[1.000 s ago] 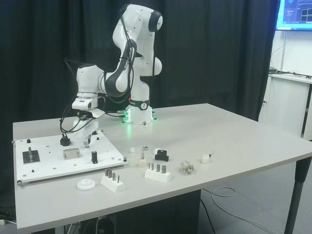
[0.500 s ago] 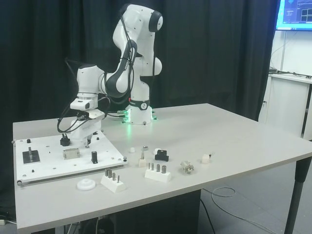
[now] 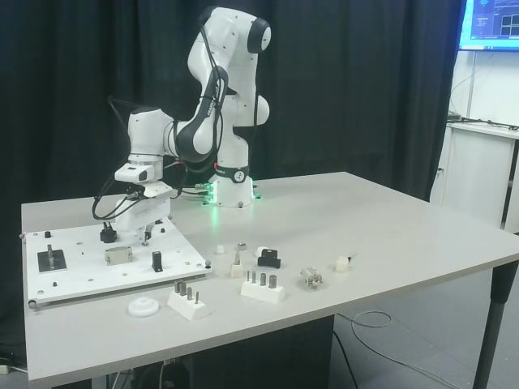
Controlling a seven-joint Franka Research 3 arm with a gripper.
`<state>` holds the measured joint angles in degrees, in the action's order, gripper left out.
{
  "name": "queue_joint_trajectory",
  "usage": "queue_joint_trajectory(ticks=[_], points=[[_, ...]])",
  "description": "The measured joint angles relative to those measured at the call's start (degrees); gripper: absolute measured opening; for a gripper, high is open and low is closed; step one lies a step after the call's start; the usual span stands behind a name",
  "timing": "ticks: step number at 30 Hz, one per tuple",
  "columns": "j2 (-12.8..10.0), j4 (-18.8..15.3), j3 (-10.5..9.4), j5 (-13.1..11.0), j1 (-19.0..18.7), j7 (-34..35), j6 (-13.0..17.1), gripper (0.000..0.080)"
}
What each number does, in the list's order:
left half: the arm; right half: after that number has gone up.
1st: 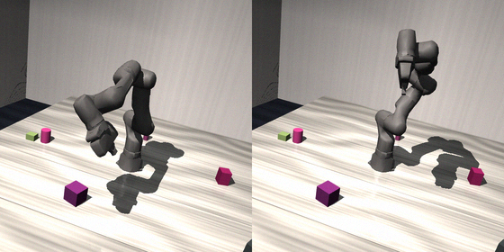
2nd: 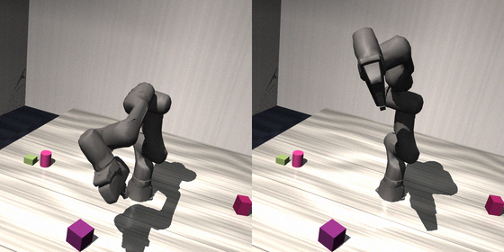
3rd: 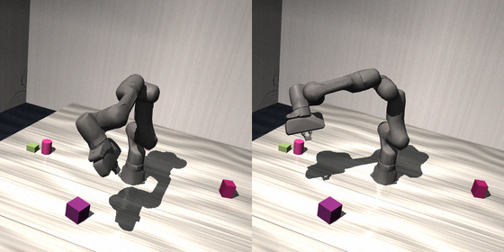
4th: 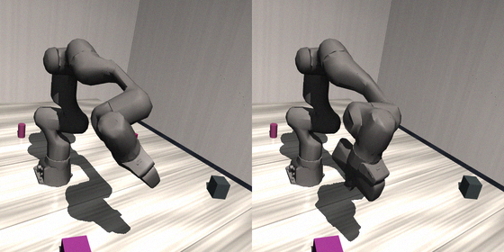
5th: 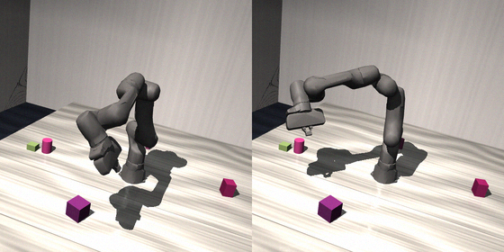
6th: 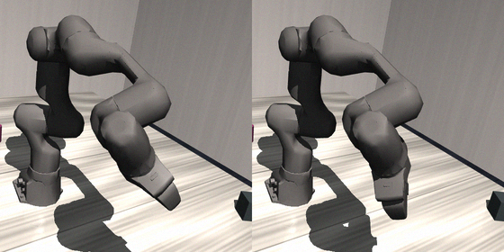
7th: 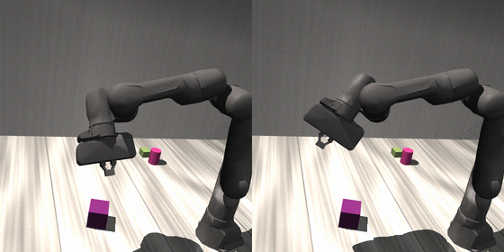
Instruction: Insert BNC.
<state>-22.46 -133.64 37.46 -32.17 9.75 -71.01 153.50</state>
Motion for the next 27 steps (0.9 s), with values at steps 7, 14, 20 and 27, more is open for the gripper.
queue_joint_trajectory(ticks=[7, 14, 20, 27], points=[[0.0, 0.0, 0.00, 0.8, 0.0, -0.1, 0.0, 0.0120], [-0.1, 0.0, -0.01, 2.3, -0.2, -0.9, 0.2, 0.0120], [-0.8, 0.2, -0.07, 2.6, -0.4, -2.1, 0.5, 0.0120], [-1.1, 0.3, -0.04, 2.6, -0.5, -2.3, 0.6, 0.0120]])
